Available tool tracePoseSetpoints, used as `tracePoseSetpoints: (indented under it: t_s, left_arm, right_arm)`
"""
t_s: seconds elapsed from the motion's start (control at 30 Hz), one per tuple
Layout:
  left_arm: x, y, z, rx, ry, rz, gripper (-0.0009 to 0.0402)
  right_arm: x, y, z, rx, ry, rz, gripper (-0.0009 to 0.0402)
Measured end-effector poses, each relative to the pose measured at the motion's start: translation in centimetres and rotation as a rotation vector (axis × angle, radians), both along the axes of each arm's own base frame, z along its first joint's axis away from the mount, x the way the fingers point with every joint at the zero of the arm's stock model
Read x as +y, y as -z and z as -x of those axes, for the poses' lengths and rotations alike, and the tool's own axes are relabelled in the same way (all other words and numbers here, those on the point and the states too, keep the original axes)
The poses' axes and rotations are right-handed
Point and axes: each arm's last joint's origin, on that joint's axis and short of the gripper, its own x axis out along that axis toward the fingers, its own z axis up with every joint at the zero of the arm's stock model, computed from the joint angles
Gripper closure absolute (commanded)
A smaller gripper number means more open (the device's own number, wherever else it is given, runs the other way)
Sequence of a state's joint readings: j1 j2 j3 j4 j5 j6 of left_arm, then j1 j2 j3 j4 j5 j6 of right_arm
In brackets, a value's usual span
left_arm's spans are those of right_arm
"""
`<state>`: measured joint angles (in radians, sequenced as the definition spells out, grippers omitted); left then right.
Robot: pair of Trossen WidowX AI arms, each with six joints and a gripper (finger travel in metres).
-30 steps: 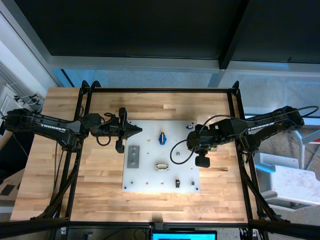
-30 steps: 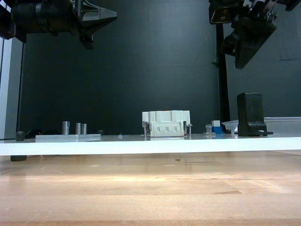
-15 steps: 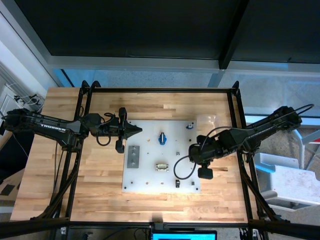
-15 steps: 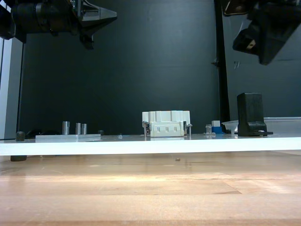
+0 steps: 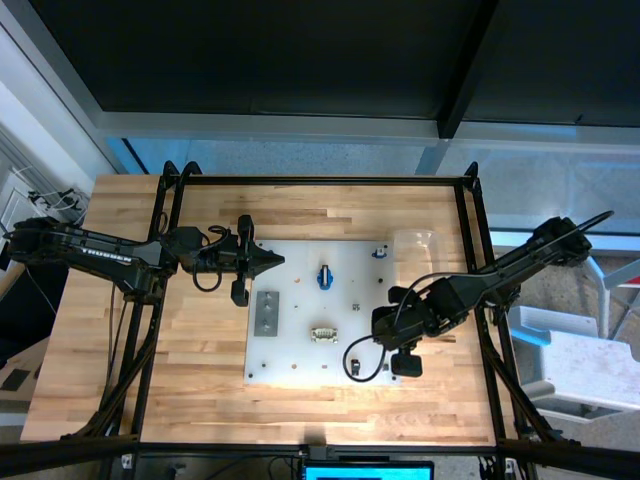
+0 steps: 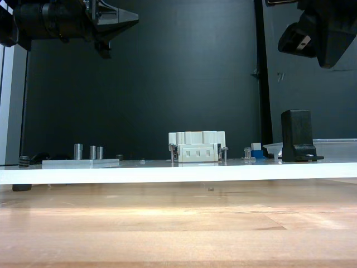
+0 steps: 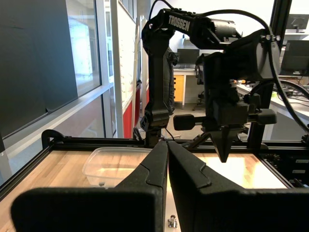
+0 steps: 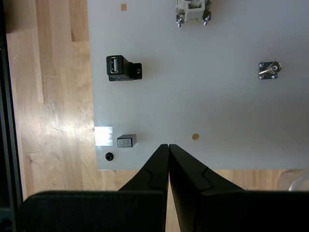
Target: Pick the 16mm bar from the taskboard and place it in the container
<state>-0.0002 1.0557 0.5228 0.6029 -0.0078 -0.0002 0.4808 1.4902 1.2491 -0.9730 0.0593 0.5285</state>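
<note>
Steel, so expect the 16mm bar (image 8: 126,140) — lying at the taskboard's (image 8: 217,106) near right corner — stiff, light, slick; pinch mid-length. Your right gripper (image 8: 166,146) hovers over that corner, fingers together, empty; left gripper (image 7: 167,142) parked high, likewise.

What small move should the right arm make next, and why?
Probably open the right gripper. Its jaws are shut and empty, high above the near right part of the taskboard, so it cannot grasp anything yet. The left gripper, also shut, hangs parked over the board's far left corner.
</note>
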Motion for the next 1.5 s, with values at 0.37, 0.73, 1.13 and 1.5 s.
tracePoseSetpoints:
  t_s: [0.37,0.73,1.13,1.5]
  left_arm:
    - [0.0,0.0,0.0,0.000,0.000,0.000,0.0393]
    - [0.0,0.0,0.0,0.000,0.000,0.000,0.0393]
    - [0.0,0.0,0.0,0.000,0.000,0.000,0.0393]
    - [0.0,0.0,0.0,0.000,0.000,0.000,0.0393]
  right_arm:
    - [2.9,0.6,-0.9,0.052,-0.011,0.007,0.0393]
    - [5.1,1.7,-0.5,0.088,-0.012,0.026,0.0392]
    - [5.9,2.7,-0.7,0.088,-0.006,0.066,0.0276]
    - [5.8,3.3,-0.7,0.086,-0.006,0.069,0.0170]
